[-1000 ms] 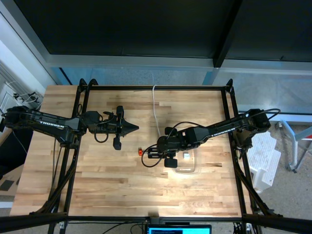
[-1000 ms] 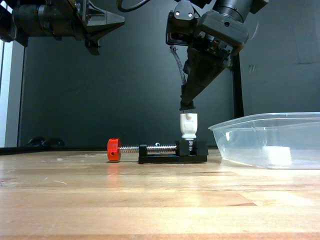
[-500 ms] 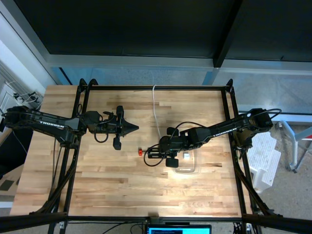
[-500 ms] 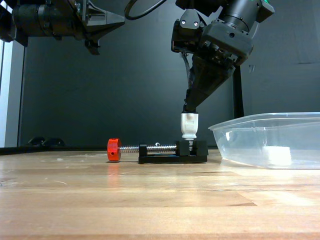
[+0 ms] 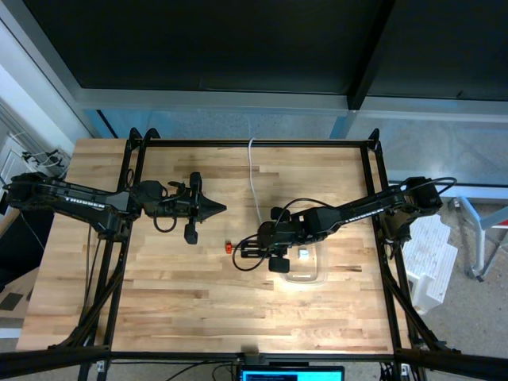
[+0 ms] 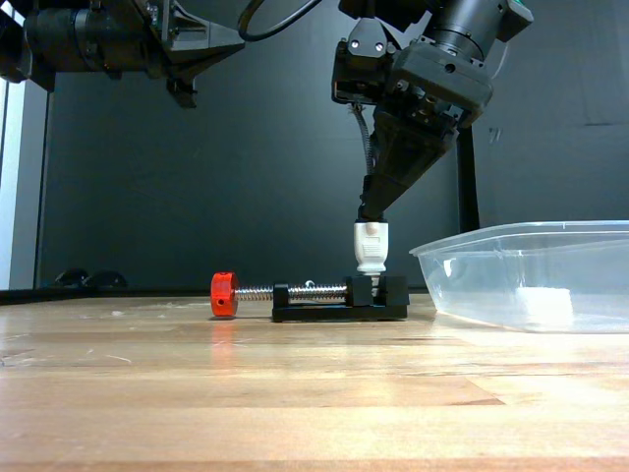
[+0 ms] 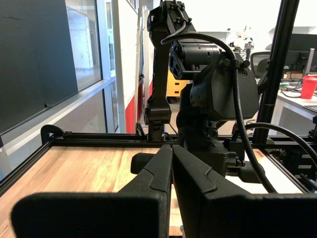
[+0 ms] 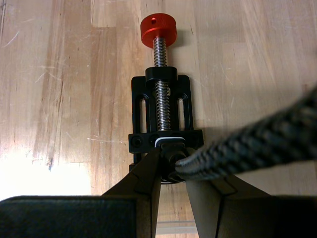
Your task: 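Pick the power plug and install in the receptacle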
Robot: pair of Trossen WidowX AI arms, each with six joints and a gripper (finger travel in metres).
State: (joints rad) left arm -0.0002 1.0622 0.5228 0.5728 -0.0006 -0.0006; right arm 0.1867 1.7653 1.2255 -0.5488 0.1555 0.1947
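Both tools aloft, plug in right

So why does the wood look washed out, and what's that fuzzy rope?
High view: glare whitens the table beside the clear tray; the left pincer hangs at left, outside the glare. Right wrist view: similar white patch; the braided cable, near the lens, blurs beside the right pincer holding the power plug at the receptacle.

Right tool's tips and a braided cable hide most of the power plug; left tool, toward the surface's left edge, is cropped.
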